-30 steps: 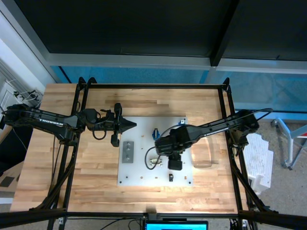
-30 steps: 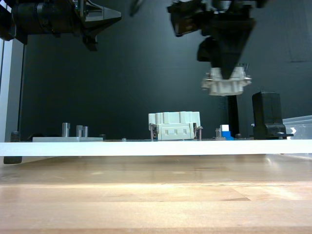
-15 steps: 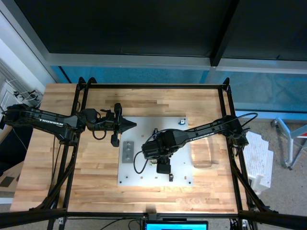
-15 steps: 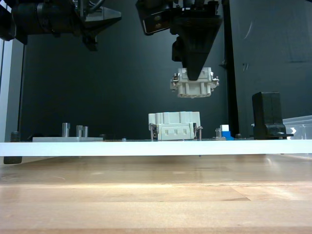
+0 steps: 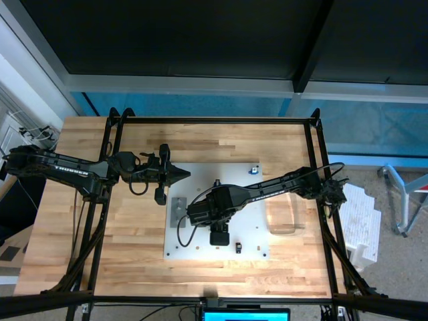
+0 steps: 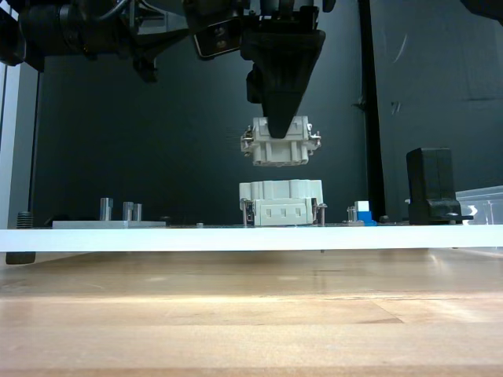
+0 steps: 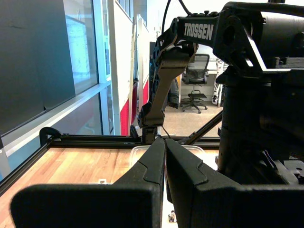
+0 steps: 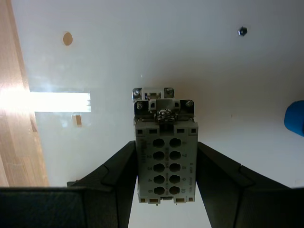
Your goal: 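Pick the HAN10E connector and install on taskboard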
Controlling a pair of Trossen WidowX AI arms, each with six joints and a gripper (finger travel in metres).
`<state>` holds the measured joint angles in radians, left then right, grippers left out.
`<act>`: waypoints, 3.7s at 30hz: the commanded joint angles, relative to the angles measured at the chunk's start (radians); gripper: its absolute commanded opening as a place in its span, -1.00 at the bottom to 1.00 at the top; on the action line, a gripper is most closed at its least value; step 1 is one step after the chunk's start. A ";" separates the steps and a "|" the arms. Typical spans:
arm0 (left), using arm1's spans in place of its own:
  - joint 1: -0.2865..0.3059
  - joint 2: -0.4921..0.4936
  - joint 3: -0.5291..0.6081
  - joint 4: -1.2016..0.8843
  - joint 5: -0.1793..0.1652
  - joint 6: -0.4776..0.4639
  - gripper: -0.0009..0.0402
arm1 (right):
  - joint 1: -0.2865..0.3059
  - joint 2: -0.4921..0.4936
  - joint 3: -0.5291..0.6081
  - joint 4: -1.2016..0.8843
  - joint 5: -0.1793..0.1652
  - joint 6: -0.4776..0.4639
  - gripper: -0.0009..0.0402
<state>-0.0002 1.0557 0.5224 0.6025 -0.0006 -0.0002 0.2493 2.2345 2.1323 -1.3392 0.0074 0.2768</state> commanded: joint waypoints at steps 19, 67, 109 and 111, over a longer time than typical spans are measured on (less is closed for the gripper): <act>0.000 0.000 0.000 0.000 0.000 0.000 -0.95 | 0.019 0.001 -0.062 0.068 0.011 -0.002 -0.82; 0.000 0.000 0.000 0.000 0.000 0.000 -0.95 | 0.030 -0.002 -0.185 0.199 0.023 0.001 -0.82; 0.000 0.000 0.000 0.000 0.000 0.000 -0.95 | 0.042 -0.085 -0.185 0.167 0.019 0.002 0.40; 0.000 0.000 0.000 0.000 0.000 0.000 -0.95 | 0.042 -0.101 -0.185 0.161 0.019 0.002 0.42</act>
<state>-0.0002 1.0557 0.5228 0.6025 -0.0002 0.0002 0.2920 2.1460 1.9450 -1.1759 0.0238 0.2783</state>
